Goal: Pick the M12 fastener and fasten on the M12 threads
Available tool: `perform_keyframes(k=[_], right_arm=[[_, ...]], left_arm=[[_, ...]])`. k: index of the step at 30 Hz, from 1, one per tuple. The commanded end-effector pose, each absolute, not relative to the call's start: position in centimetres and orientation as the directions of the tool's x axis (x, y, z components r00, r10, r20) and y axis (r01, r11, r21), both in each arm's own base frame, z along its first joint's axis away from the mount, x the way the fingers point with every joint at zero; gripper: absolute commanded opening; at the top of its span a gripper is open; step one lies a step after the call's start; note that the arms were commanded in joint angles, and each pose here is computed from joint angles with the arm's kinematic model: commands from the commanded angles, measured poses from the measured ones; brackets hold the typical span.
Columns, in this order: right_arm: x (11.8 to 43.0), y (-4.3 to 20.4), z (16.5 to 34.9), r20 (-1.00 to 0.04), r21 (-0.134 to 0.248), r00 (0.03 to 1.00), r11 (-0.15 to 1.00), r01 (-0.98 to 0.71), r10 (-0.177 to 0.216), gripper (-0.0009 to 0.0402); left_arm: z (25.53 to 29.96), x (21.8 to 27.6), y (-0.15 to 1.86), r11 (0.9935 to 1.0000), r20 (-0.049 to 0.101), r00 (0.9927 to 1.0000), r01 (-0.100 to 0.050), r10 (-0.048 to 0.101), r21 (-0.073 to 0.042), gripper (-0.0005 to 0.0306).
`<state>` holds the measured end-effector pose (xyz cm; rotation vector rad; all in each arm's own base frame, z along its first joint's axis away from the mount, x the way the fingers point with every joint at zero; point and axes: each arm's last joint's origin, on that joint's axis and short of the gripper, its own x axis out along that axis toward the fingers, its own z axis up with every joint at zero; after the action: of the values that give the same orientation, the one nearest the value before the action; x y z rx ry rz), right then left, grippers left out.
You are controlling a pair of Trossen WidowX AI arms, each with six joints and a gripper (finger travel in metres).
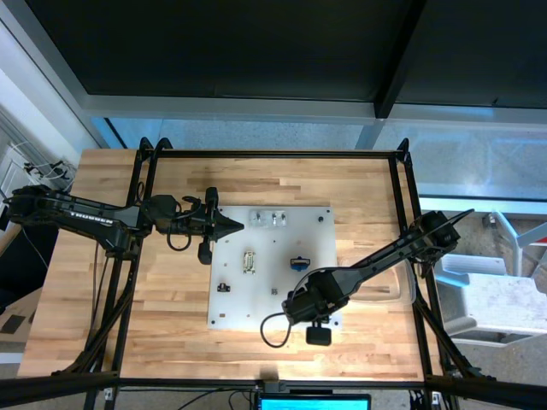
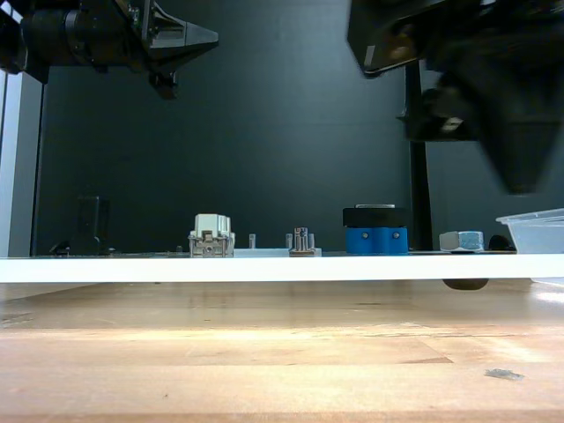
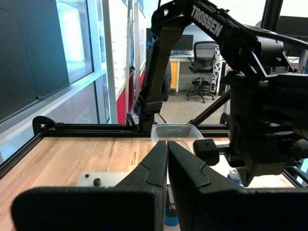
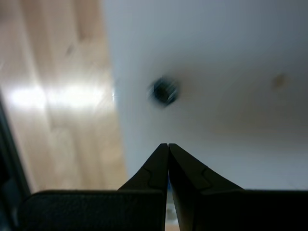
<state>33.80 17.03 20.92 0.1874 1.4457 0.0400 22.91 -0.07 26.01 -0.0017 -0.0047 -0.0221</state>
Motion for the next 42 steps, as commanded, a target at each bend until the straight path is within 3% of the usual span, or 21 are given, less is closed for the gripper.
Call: perform_keyframes(k=[1, 5, 8, 11, 17, 20, 23, 25, 29, 37, 42], right_arm=[[34.3, 17.0, 21.3, -0.973, 0.110, 0.213, 0.988, 0.108, 0.085, 0.0000], [34.7, 17.0, 20.7, -0.966, 0.109, 0.246, 0.988, 0.113, 0.078, 0.0000], [34.8, 16.9, 19.8, -0.971, 0.072, 0.234, 0.989, 0.130, 0.040, 0.0000], [34.8, 16.9, 18.8, -0.976, 0.060, 0.218, 0.989, 0.138, 0.029, 0.0000], [34.8, 17.0, 18.1, -0.971, 0.095, 0.233, 0.983, 0.159, 0.056, 0.0000], [34.7, 17.2, 18.0, -0.973, 0.142, 0.204, 0.979, 0.149, 0.110, 0.0000], [34.4, 17.5, 18.2, -0.965, 0.244, 0.134, 0.961, 0.129, 0.227, 0.0000], [34.2, 17.5, 18.3, -0.960, 0.273, 0.109, 0.954, 0.128, 0.260, 0.0000], [33.9, 17.3, 18.7, -0.964, 0.258, 0.101, 0.957, 0.133, 0.246, 0.0000], [33.8, 17.2, 19.9, -0.958, 0.271, 0.128, 0.954, 0.126, 0.255, 0.0000], [34.0, 17.1, 20.8, -0.963, 0.228, 0.177, 0.965, 0.129, 0.203, 0.0000]], left_arm=[[26.03, 22.91, -0.07, 0.99975, 0.006, 0.99974, 0.022, -0.022, -0.002, 0.0000], [26.00, 22.92, -0.06, 0.99976, 0.004, 0.99976, 0.022, -0.022, -0.002, 0.0000], [26.01, 22.92, -0.07, 0.99975, 0.004, 0.99975, 0.022, -0.022, -0.002, 0.0000], [26.01, 22.92, -0.07, 0.99975, 0.004, 0.99975, 0.022, -0.022, -0.002, 0.0000], [26.01, 22.92, -0.07, 0.99975, 0.004, 0.99975, 0.022, -0.022, -0.002, 0.0000], [26.01, 22.92, -0.06, 0.99976, 0.004, 0.99976, 0.022, -0.022, -0.002, 0.0000], [26.02, 22.92, -0.07, 0.99975, 0.004, 0.99975, 0.022, -0.022, -0.002, 0.0000], [26.01, 22.92, -0.07, 0.99975, 0.004, 0.99975, 0.022, -0.022, -0.002, 0.0000], [26.01, 22.92, -0.07, 0.99975, 0.004, 0.99975, 0.022, -0.022, -0.002, 0.0000], [26.03, 22.91, -0.06, 0.99976, 0.005, 0.99975, 0.022, -0.022, -0.002, 0.0000], [26.01, 22.92, -0.07, 0.99975, 0.004, 0.99975, 0.022, -0.022, -0.002, 0.0000]])
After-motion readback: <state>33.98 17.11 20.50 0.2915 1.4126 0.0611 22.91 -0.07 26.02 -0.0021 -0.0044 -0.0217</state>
